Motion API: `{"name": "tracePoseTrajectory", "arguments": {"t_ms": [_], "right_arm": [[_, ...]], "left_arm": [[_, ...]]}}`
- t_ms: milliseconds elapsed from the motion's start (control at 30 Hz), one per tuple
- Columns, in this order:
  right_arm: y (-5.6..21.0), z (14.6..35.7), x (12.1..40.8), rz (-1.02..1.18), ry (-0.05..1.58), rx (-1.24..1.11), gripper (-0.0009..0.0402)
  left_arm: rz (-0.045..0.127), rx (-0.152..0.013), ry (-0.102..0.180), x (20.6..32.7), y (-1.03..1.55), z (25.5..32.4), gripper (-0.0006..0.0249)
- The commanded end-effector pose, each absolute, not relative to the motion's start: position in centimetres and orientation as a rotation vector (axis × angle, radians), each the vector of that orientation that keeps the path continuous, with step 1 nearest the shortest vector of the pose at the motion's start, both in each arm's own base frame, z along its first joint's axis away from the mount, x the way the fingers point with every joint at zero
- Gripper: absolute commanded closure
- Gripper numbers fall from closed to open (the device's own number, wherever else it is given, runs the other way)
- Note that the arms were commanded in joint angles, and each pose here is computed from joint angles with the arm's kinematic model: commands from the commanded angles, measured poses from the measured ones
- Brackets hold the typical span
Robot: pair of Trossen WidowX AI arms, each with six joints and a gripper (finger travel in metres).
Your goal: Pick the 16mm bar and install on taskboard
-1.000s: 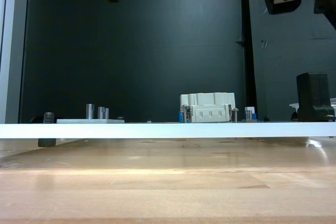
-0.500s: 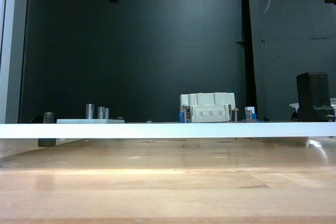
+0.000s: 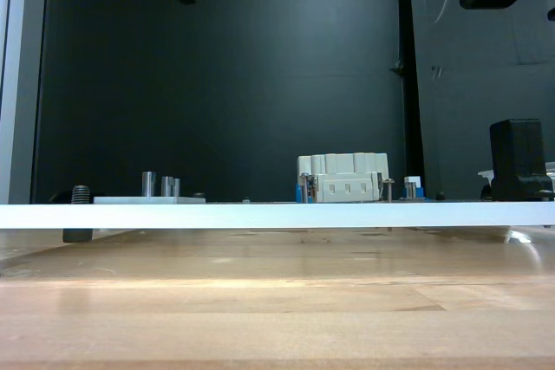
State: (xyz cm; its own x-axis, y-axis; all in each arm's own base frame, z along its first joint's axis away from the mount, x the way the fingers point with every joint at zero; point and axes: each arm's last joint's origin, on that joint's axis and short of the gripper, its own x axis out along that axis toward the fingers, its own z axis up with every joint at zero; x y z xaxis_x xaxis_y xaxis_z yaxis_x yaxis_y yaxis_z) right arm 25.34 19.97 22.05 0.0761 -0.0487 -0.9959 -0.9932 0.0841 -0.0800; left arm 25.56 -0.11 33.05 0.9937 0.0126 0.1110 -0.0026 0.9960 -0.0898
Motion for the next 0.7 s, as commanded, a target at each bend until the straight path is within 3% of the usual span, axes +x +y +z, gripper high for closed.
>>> {"name": "tracePoseTrajectory", "arguments": {"t_ms": [33,700], "right_arm": [[20.03,21.82,25.44,1.099,1.210,-1.248,0.0393],[19.85,21.06,26.13,1.145,1.184,-1.281,0.0393]], "left_arm": [[0.008,-0.089,-0.112,25.56,-0.11,33.07,0.0102],[0.008,-0.089,-0.112,25.56,-0.11,33.06,0.0102]]}}
